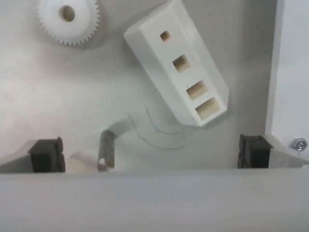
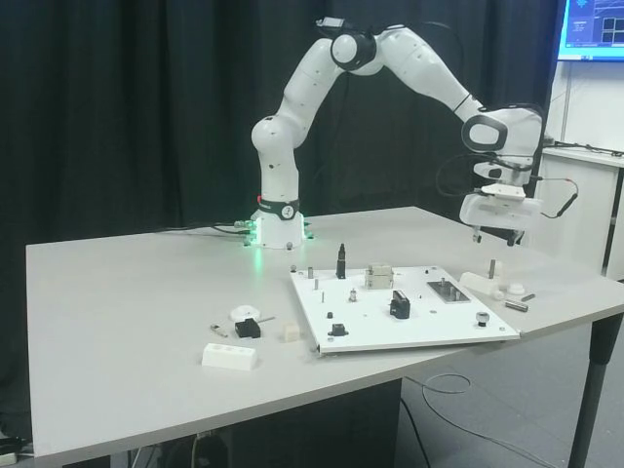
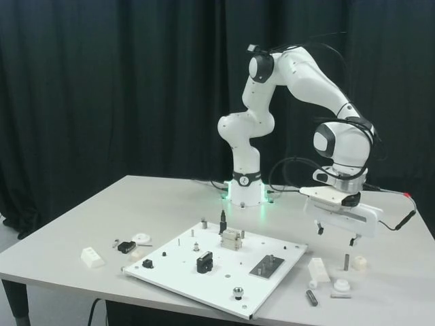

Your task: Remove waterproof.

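Item 1: white board (image 2: pixel 409 327), mid-table, carrying small fixtures.
Item 2: waterproof plug (image 2: pixel 341 261), black and upright near the board's back edge; I took it for the task's part but could not be sure.
Item 3: my gripper (image 2: pixel 494 239), hanging above bare table right of the board, well apart from the plug. Its fingers (image 1: pixel 47 155) were spread wide and held nothing.
Item 4: below me lay a white holed block (image 1: pixel 176 70), a white gear (image 1: pixel 68 19) and a grey peg (image 1: pixel 105 150).

Two white blocks (image 3: pixel 92 257) (image 3: pixel 318 269), two gears (image 3: pixel 142 238) (image 3: pixel 359 262)
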